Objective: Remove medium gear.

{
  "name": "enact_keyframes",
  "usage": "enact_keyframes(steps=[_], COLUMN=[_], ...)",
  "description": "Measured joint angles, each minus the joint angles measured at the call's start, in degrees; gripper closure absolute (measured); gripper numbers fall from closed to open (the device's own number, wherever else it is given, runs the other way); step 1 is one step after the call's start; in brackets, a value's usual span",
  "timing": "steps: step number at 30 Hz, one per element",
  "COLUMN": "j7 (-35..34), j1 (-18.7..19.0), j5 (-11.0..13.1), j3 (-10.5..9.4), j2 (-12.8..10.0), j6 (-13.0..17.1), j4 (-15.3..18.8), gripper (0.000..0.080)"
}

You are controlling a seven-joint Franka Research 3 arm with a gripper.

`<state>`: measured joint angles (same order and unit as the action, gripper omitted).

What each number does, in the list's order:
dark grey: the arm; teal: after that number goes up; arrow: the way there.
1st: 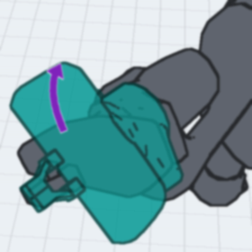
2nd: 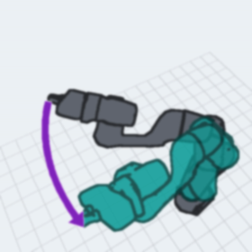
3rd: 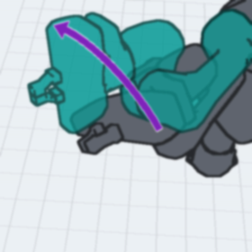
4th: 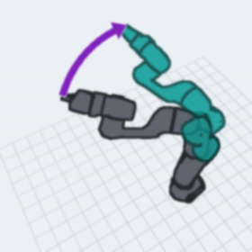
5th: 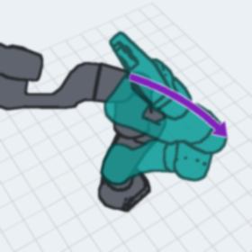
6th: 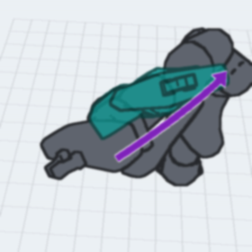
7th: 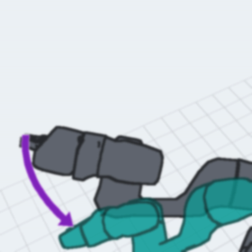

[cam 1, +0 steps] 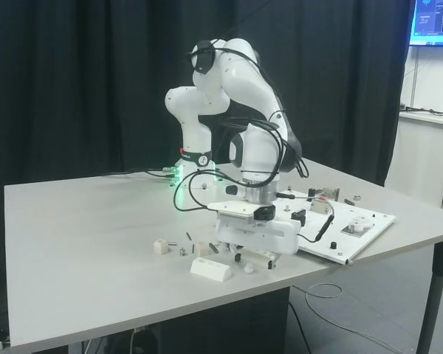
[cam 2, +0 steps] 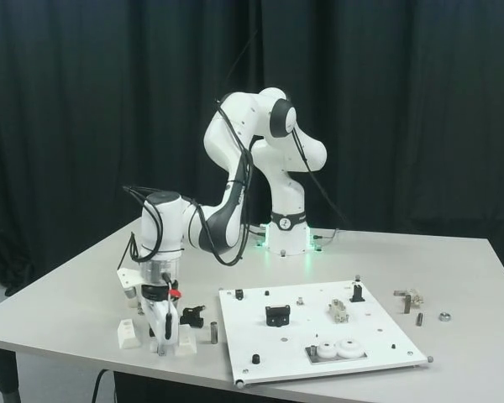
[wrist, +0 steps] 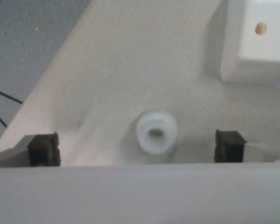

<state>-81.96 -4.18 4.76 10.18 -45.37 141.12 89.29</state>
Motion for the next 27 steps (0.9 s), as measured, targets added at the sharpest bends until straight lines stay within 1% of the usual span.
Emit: enact_keyframes(steps=[8,9,15,22,27], j7=[0.3,0.3,0.3,0.3,0.3], j1=[0.0,0.0,0.0,0.0,0.1], j5=[0.0,0.0,0.0,0.0,0.2], j3=[0.24,0.27,0.49,0.62,0.18], j2=[0.2,0.3,0.7,1.1,1.4], j6=[-0.4,-0.7,-2.2,-2.9,-3.7], j4=[-1.6,-1.8,-2.7,-3.2,-3.9], gripper=[0.0085,0.0007,0.0007,0.0003,0.0003])
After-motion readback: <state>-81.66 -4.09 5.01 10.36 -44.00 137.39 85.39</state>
